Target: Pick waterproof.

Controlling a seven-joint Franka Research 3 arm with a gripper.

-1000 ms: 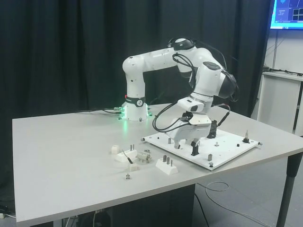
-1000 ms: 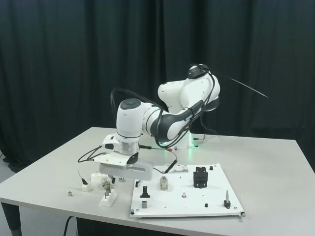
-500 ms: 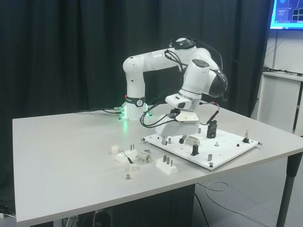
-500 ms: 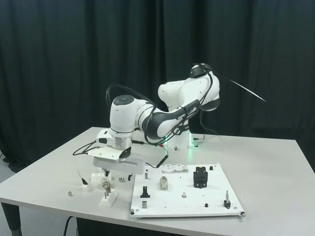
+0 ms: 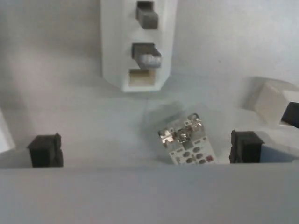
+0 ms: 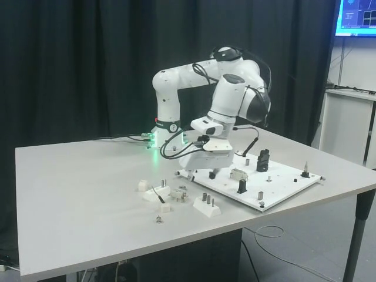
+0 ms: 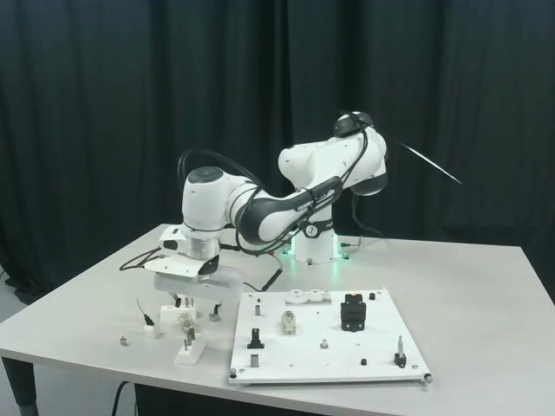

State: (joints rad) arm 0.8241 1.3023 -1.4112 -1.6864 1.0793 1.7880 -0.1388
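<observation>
The waterproof connector (image 5: 185,140) is a small white part with a metal top, lying on the grey table among loose parts (image 6: 179,191) (image 7: 185,321). My gripper (image 5: 145,149) hangs a little above it, open, with nothing held. Its two black fingertips (image 5: 45,150) stand far apart, and the connector lies nearer one of them. In the room views the gripper (image 6: 198,171) (image 7: 196,305) hovers just off the white board's edge, over the cluster of small parts.
A white holder with two grey pegs (image 5: 138,44) (image 6: 207,205) lies close to the connector. Other small white pieces (image 6: 145,185) (image 7: 149,325) and a tiny metal part (image 6: 158,219) lie nearby. The white board (image 6: 282,185) carries black and grey fixtures. A green light glows at the arm's base (image 6: 154,138).
The arm has swung off the white board towards the loose parts beside it and now hangs over the connector. The fingers hold nothing throughout.
</observation>
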